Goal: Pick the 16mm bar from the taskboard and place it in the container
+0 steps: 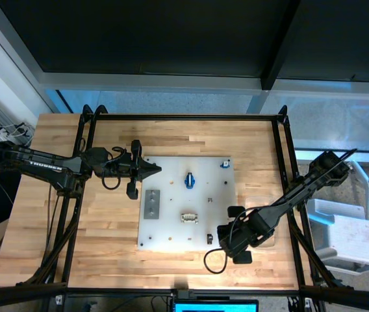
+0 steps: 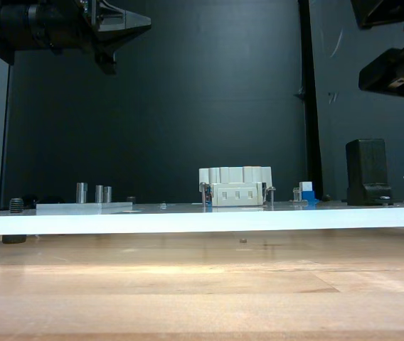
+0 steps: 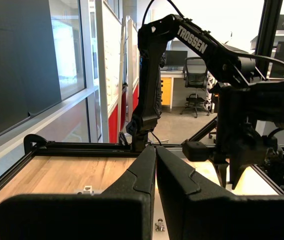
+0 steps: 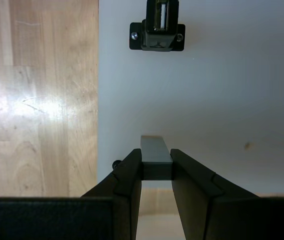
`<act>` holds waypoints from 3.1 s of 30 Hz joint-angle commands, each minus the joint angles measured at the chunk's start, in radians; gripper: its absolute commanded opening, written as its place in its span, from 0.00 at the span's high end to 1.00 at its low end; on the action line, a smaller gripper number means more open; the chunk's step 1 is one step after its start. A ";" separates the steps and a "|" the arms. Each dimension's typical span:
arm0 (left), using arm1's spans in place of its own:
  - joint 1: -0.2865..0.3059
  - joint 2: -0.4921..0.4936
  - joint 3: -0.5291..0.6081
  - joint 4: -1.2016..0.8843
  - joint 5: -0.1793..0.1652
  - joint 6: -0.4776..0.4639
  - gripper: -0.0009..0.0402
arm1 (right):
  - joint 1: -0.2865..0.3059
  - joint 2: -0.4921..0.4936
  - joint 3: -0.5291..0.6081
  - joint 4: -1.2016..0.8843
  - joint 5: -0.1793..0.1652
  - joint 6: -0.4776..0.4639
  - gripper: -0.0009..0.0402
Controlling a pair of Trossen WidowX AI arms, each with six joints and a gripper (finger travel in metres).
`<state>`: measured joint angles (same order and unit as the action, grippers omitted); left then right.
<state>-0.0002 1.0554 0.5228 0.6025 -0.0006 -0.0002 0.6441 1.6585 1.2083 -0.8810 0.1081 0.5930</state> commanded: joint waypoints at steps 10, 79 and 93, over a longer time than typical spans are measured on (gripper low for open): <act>0.000 0.000 0.000 0.000 0.000 0.000 0.98 | -0.001 -0.037 0.099 -0.130 0.004 0.001 0.94; 0.000 0.000 0.000 0.000 0.000 0.000 0.98 | 0.129 -0.347 -0.129 -0.315 0.057 0.323 0.94; 0.000 0.000 0.000 0.000 0.000 0.000 0.98 | 0.155 -0.445 -0.285 -0.250 0.056 0.350 0.93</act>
<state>-0.0002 1.0554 0.5224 0.6025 -0.0006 -0.0002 0.7986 1.2171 0.9352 -1.1408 0.1654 0.9443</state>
